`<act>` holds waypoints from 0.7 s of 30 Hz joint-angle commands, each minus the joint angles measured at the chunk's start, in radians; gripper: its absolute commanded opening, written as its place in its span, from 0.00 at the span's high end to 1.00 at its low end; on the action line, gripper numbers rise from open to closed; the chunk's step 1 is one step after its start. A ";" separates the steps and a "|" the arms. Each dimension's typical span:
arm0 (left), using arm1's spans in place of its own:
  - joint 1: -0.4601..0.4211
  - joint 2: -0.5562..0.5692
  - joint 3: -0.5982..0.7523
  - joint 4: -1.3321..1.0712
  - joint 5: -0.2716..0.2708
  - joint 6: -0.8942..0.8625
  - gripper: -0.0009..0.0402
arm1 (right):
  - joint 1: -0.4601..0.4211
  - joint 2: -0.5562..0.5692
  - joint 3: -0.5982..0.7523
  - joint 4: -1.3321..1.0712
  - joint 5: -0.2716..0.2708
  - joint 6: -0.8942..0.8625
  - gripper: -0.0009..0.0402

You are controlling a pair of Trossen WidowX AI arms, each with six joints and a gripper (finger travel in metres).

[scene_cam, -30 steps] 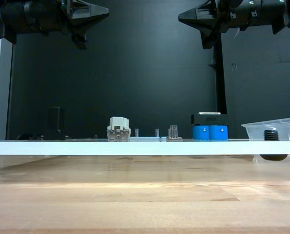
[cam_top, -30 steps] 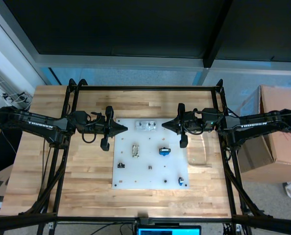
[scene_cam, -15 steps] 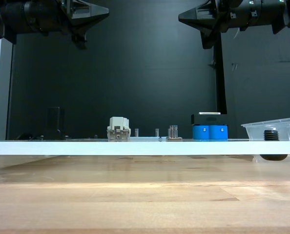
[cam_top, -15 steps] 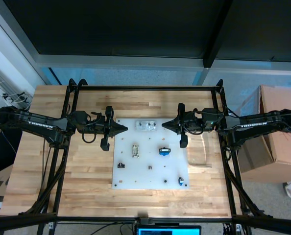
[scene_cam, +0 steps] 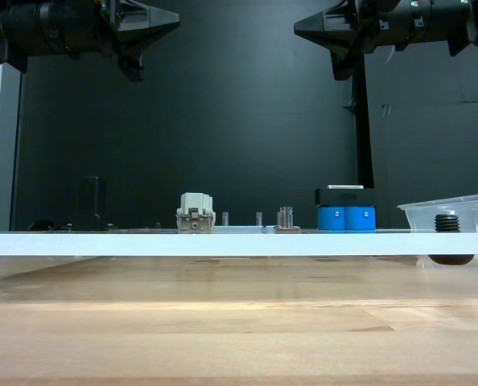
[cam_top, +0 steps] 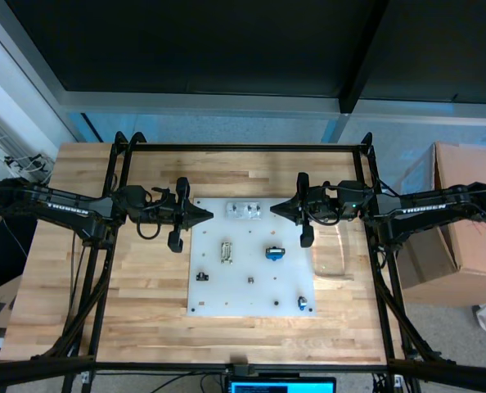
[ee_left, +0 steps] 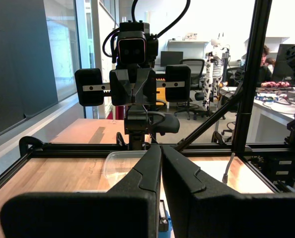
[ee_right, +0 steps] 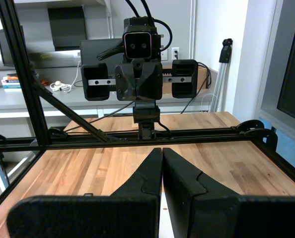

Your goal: Remove the RJ45 connector from the taskboard and place in the container

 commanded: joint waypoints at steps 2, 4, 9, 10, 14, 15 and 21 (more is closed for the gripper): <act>0.000 0.000 0.000 0.000 0.000 0.000 0.98 | 0.001 0.000 0.000 -0.016 -0.003 -0.034 0.98; 0.000 0.000 0.000 0.000 0.000 0.000 0.98 | 0.002 -0.002 0.008 -0.069 0.002 -0.039 0.98; 0.000 0.000 0.000 0.000 0.000 0.000 0.98 | 0.016 -0.002 0.089 -0.384 0.002 -0.036 0.98; 0.000 0.000 0.000 0.000 0.000 0.000 0.98 | 0.024 -0.002 0.106 -0.442 0.003 -0.037 0.98; 0.000 0.000 0.000 0.000 0.000 0.000 0.98 | 0.073 -0.002 0.163 -0.627 0.023 -0.024 0.98; 0.000 0.000 0.000 0.000 0.000 0.000 0.98 | 0.092 -0.002 0.176 -0.672 0.042 -0.014 0.98; 0.000 0.000 0.000 0.000 0.000 0.000 0.98 | 0.177 0.000 0.246 -0.897 0.080 0.067 0.98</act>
